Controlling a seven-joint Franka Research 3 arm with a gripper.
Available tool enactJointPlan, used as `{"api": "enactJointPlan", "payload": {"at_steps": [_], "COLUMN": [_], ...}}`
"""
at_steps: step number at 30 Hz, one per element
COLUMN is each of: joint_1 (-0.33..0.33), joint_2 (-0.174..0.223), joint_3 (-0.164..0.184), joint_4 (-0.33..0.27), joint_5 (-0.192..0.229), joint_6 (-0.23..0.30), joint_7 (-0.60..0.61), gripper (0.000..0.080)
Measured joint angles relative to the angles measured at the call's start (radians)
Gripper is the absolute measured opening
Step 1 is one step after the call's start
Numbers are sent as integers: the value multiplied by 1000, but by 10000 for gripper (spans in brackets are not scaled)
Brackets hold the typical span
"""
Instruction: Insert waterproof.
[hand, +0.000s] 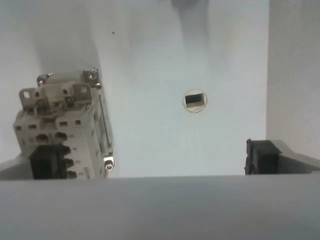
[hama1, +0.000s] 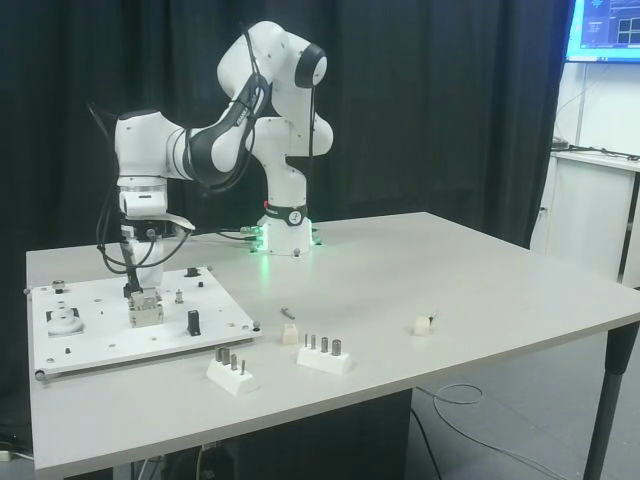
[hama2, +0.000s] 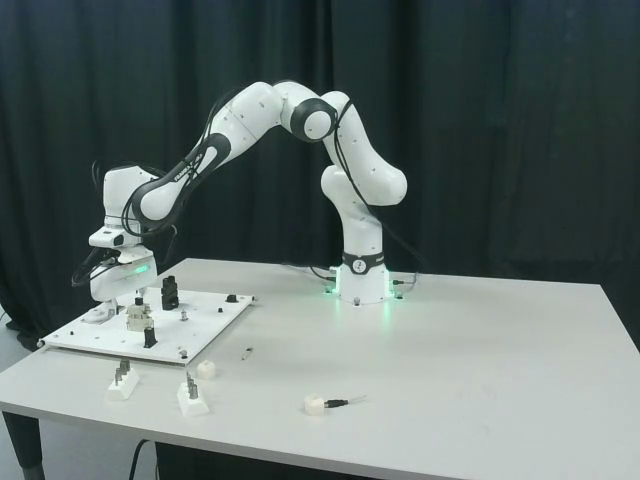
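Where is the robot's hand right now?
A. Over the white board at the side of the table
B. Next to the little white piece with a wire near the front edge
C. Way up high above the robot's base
A: in both room views the gripper hangs low over the white board, just above the grey-white connector block, well away from the small white piece with a wire.

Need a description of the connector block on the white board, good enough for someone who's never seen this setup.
Find the white board at the table's end farthest from the arm's base. The connector block stands near the board's middle, directly under the claw. It is a boxy, pale housing with rows of round terminal holes and metal corner screws, unlike the small black post beside it.
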Motion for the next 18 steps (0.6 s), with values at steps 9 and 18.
{"api": "enactJointPlan", "payload": {"at_steps": [9, 18], "joint_1": [0, 0], "joint_2": [0, 0], "joint_3": [0, 0], "joint_4": [0, 0], "joint_5": [1, 3], "joint_6": [0, 0], "joint_7": [4, 9], "gripper": [800, 800]}}
